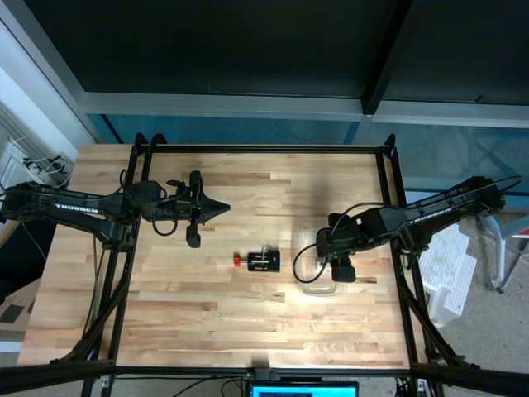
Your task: Pick the rca connector and install on the hub
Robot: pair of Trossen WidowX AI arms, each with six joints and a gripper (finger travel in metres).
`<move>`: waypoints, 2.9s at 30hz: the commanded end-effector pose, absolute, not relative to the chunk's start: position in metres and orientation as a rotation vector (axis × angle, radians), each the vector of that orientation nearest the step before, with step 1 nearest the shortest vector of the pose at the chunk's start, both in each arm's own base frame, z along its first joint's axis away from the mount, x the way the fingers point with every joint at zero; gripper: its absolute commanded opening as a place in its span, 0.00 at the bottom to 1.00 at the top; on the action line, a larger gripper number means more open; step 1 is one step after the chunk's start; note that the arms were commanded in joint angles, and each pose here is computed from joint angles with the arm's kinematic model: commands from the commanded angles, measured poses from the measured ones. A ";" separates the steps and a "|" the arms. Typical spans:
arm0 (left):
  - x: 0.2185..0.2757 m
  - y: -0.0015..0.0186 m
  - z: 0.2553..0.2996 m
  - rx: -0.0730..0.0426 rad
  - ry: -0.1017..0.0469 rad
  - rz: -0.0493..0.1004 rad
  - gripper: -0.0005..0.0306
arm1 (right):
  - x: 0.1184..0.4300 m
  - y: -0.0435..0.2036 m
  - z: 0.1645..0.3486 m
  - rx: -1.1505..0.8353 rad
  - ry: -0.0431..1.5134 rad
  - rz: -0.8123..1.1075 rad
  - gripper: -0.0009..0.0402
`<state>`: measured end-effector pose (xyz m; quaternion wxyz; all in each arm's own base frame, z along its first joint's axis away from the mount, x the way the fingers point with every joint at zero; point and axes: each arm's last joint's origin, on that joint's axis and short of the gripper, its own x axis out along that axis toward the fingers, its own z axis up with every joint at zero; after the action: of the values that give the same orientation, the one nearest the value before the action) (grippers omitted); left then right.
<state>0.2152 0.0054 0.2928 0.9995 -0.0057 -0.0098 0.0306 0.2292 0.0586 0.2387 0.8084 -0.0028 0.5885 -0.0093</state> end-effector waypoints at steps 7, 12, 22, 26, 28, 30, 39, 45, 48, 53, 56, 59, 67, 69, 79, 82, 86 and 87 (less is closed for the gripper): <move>0.2152 0.0054 0.2927 -0.011 -0.019 0.061 0.02 | 0.235 0.066 0.223 -0.006 1.298 -0.026 0.51; 0.2152 0.0054 0.2927 -0.011 -0.019 0.061 0.02 | 0.238 0.068 0.211 -0.005 1.299 -0.025 0.51; 0.2152 0.0054 0.2927 -0.011 -0.019 0.061 0.02 | 0.241 0.071 0.193 -0.002 1.302 -0.037 0.49; 0.2152 0.0054 0.2927 -0.011 -0.019 0.061 0.02 | 0.244 0.072 0.188 -0.003 1.300 -0.033 0.46; 0.2152 0.0054 0.2927 -0.011 -0.019 0.061 0.02 | 0.245 0.073 0.185 -0.006 1.308 -0.035 0.46; 0.2152 0.0054 0.2927 -0.011 -0.019 0.061 0.02 | 0.245 0.073 0.183 -0.006 1.308 -0.034 0.45; 0.2152 0.0054 0.2927 -0.011 -0.019 0.061 0.02 | 0.244 0.074 0.174 -0.005 1.303 -0.031 0.45; 0.2152 0.0054 0.2927 -0.011 -0.019 0.061 0.02 | 0.244 0.074 0.171 -0.005 1.299 -0.030 0.44; 0.2152 0.0054 0.2927 -0.011 -0.019 0.061 0.02 | 0.243 0.074 0.171 -0.006 1.300 -0.029 0.41; 0.2152 0.0054 0.2927 -0.011 -0.019 0.062 0.02 | 0.244 0.074 0.171 -0.006 1.296 -0.027 0.34; 0.2152 0.0054 0.2927 -0.011 -0.019 0.061 0.02 | 0.244 0.075 0.171 -0.005 1.293 -0.026 0.30; 0.2152 0.0054 0.2927 -0.011 -0.019 0.061 0.02 | 0.244 0.075 0.171 -0.004 1.291 -0.026 0.27; 0.2152 0.0054 0.2927 -0.011 -0.019 0.062 0.02 | 0.244 0.075 0.171 -0.005 1.292 -0.026 0.20; 0.2152 0.0054 0.2927 -0.011 -0.019 0.061 0.02 | 0.244 0.074 0.171 -0.005 1.293 -0.026 0.19; 0.2152 0.0054 0.2927 -0.011 -0.019 0.061 0.02 | 0.244 0.074 0.171 -0.005 1.293 -0.026 0.10; 0.2152 0.0054 0.2927 -0.011 -0.019 0.062 0.02 | 0.244 0.074 0.171 -0.005 1.293 -0.027 0.08; 0.2152 0.0054 0.2927 -0.011 -0.019 0.061 0.02 | 0.244 0.074 0.171 -0.005 1.293 -0.027 0.06; 0.2152 0.0054 0.2927 -0.011 -0.019 0.061 0.02 | 0.244 0.074 0.171 -0.005 1.293 -0.026 0.05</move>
<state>0.2152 0.0054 0.2927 0.9995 -0.0055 -0.0096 0.0307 0.2436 0.0744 0.1705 0.7978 -0.0025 0.6027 -0.0123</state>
